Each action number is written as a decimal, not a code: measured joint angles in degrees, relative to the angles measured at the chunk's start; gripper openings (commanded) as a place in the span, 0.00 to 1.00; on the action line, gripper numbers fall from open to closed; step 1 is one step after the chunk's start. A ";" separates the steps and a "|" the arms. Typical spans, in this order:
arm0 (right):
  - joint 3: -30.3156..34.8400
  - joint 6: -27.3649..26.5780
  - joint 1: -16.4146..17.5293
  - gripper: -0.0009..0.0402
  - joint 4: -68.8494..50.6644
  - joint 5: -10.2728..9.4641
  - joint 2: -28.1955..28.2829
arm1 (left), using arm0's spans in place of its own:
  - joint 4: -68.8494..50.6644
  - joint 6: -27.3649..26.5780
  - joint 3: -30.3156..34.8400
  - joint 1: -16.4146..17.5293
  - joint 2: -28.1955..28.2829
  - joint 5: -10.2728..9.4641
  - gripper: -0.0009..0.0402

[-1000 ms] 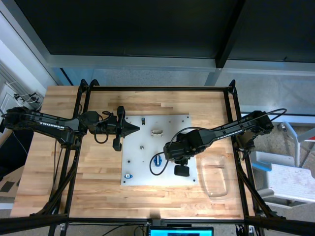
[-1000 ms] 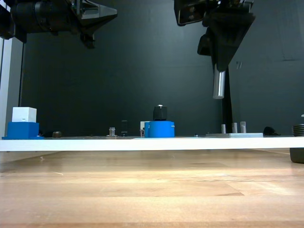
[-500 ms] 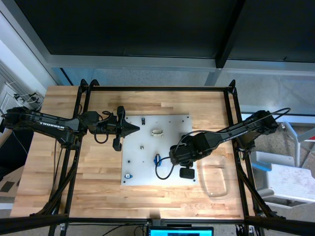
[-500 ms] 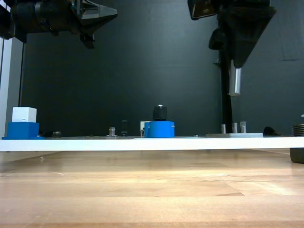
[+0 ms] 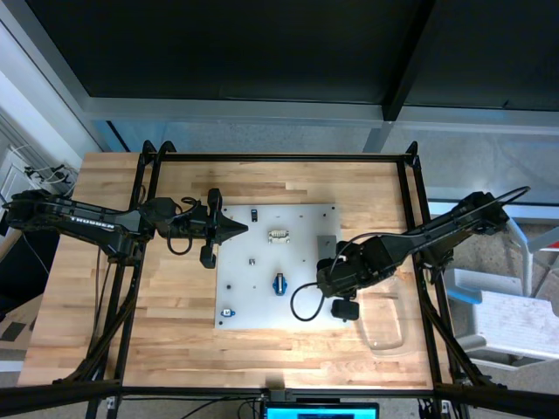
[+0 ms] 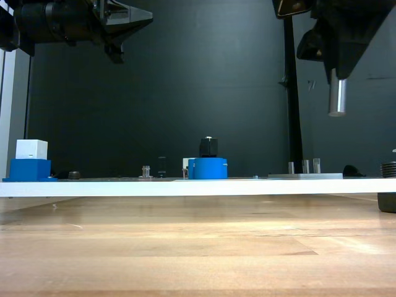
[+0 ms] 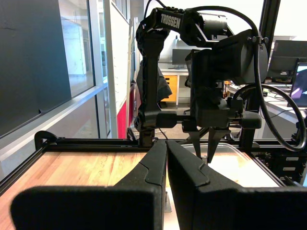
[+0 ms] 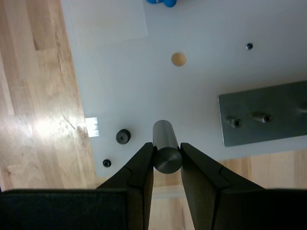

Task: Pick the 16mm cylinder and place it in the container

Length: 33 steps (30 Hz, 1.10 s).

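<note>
"Silver-grey 16mm cylinder (image 6: 336,93), posn?"
"Pinched in my right gripper (image 8: 166,154), high over right edge of board (image 5: 262,305), near container (image 5: 384,346). My left gripper (image 5: 229,229) parked at left edge, jaws pressed together."
"Next?"
"Centre over container, lower before release. Axis approx. vert., free end down."

The right gripper (image 6: 336,77), clamped on the cylinder (image 6: 336,93), hangs high over the board's (image 5: 262,301) 4 o'clock edge, with open air below it. The short pegs (image 6: 305,166) on the grey block (image 5: 325,244) stand near, at its 12 o'clock. The low-rimmed tray (image 5: 377,347) lies just at its 4 o'clock. The blue part (image 6: 207,168) rises at its 9 o'clock. The left gripper (image 5: 243,227), fingers together, is high at the board's 10 o'clock, well apart.
</note>
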 measured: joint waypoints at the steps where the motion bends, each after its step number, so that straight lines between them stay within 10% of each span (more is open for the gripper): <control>1: -0.26 0.15 0.22 0.09 0.04 0.02 -0.17 | 0.02 0.00 0.00 0.00 0.00 0.00 0.02; 33: -7.52 12.59 12.57 0.09 1.53 1.44 -4.13 | 0.00 -0.02 0.00 0.00 0.00 0.00 0.02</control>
